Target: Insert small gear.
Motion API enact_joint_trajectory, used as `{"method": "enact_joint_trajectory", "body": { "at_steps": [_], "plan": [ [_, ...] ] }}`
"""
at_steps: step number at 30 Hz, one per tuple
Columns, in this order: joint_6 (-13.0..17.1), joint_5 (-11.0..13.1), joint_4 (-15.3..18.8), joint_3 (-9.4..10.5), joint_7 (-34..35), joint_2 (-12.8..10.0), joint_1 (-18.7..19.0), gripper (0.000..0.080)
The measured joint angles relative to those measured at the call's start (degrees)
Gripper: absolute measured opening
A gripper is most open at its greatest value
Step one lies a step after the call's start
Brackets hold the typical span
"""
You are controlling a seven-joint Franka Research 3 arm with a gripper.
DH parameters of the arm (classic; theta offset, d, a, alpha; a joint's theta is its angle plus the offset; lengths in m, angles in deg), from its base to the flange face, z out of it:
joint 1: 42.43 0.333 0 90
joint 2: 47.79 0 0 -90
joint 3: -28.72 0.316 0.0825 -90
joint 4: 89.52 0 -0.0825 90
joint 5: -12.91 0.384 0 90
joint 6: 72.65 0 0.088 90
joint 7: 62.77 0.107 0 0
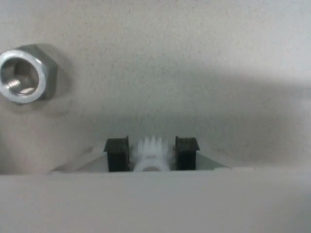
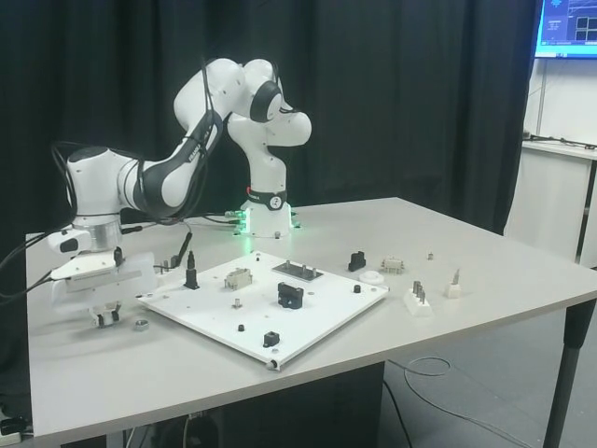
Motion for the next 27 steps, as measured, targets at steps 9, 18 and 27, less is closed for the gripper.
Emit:
{"method": "enact_joint_trajectory", "body": {
  "at_steps": [9,18,27],
  "plan": [
    [-3.98,-0.03,-2.78,-1.33,0.0,0.03,0.34,0.0202],
    [-5.84,-0.03,-4.09,-2.0,0.0,0.03,0.65,0.0199],
    [-7.52,0.12,-5.31,-2.0,0.0,0.1,1.07,0.0199]
  ]
}}
